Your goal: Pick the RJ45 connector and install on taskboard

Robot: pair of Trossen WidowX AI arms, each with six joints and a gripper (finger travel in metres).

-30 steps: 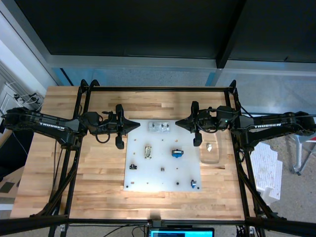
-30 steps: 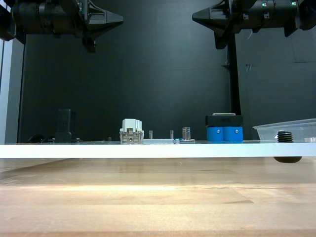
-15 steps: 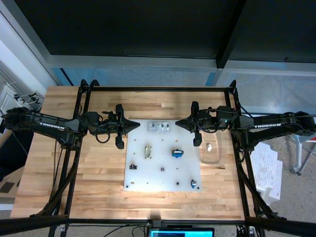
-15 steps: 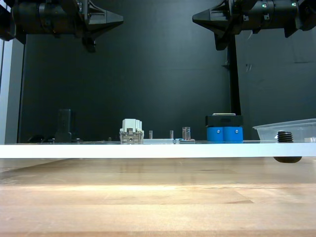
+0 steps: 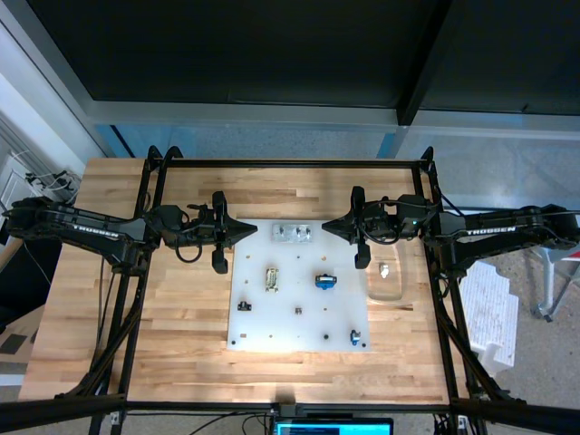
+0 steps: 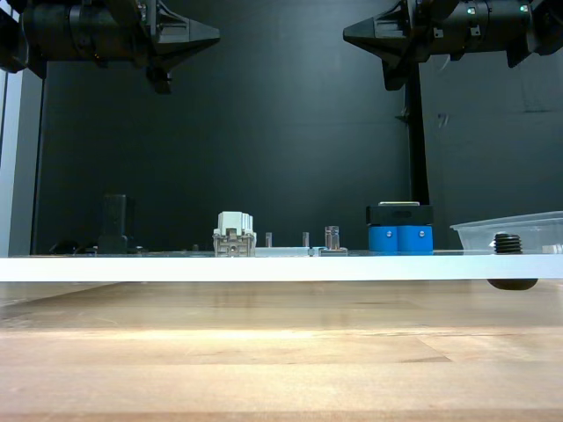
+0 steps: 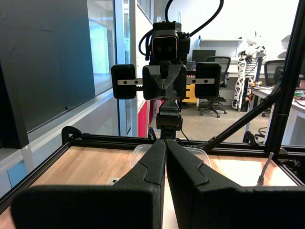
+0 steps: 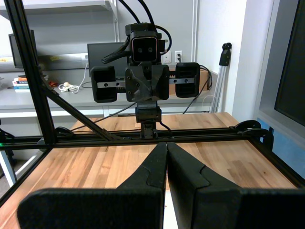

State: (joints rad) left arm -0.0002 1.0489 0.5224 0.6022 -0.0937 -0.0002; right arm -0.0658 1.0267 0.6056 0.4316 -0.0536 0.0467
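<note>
RJ45 connector: location cannot be told, neither clear tray (image 5: 399, 295) at 3 o'clock of the white board (image 5: 272, 319) nor blue jack (image 5: 355, 339) at 5 o'clock settling it; left gripper (image 5: 254, 229), 10 o'clock, and right gripper (image 5: 324, 227), 1 o'clock, raised, fingers together, empty; installation unconfirmed.

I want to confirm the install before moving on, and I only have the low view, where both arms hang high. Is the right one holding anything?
Observer: No. Its wrist view shows the right gripper with jaws pressed together, nothing between them; it hangs above the white rectangular task board's far edge.
Operator: And the left?
Observer: The left gripper is likewise shut and empty, above the board's far left corner.
Operator: Where is the connector?
Observer: I cannot tell. From above, the clear plastic tray holds a pale shape with no cable I can make out, and the small blue jack's top does not settle it.
</note>
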